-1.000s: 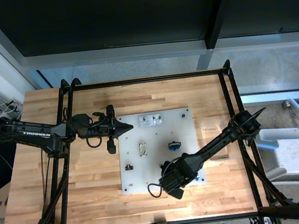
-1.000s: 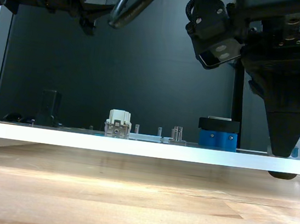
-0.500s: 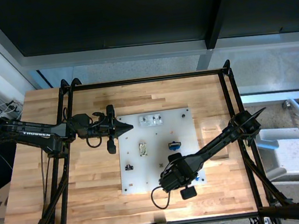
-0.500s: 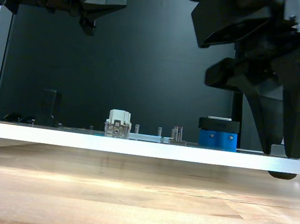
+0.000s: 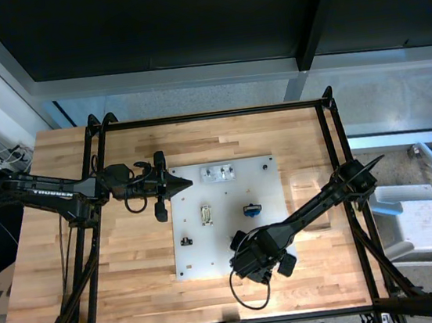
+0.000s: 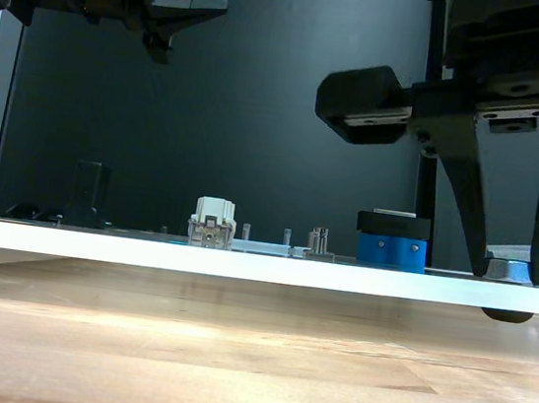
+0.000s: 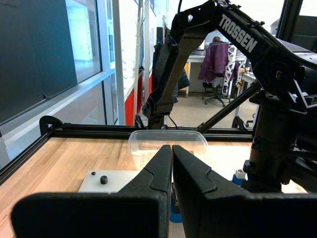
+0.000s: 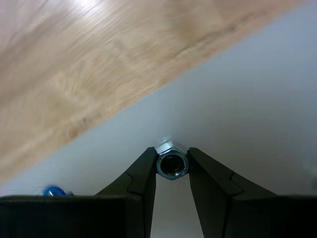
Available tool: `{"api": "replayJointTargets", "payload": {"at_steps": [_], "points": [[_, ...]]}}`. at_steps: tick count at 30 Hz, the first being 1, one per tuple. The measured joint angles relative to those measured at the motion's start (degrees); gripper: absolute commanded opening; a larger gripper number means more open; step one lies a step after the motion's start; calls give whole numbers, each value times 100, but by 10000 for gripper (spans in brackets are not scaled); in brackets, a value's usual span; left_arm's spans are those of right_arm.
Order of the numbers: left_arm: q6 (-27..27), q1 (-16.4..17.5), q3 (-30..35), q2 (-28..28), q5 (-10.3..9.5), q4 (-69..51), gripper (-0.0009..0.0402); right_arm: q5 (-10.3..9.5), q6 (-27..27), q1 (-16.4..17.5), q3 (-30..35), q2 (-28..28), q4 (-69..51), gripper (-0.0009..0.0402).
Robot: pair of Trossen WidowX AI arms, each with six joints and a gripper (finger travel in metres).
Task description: Unfasten the M12 fastener and place in the container
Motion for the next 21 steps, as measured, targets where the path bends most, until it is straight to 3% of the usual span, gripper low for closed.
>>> {"api": "replayJointTargets", "payload": {"at_steps": [4,7,14,21], "points": [[0,0,-2,-2,0,-2,0,0,-1384,0,2,-2,-50,13],[0,0,0,-2,-2,-2,0,2,-1985,0,2,-2,-66,13],[0,0,-2,0,0,0,0,0,-2111,0,4,-2,-81,26],[0,0,0,-2,-2,0,0,0,-2109,0,2,-2,-42,83]]}}
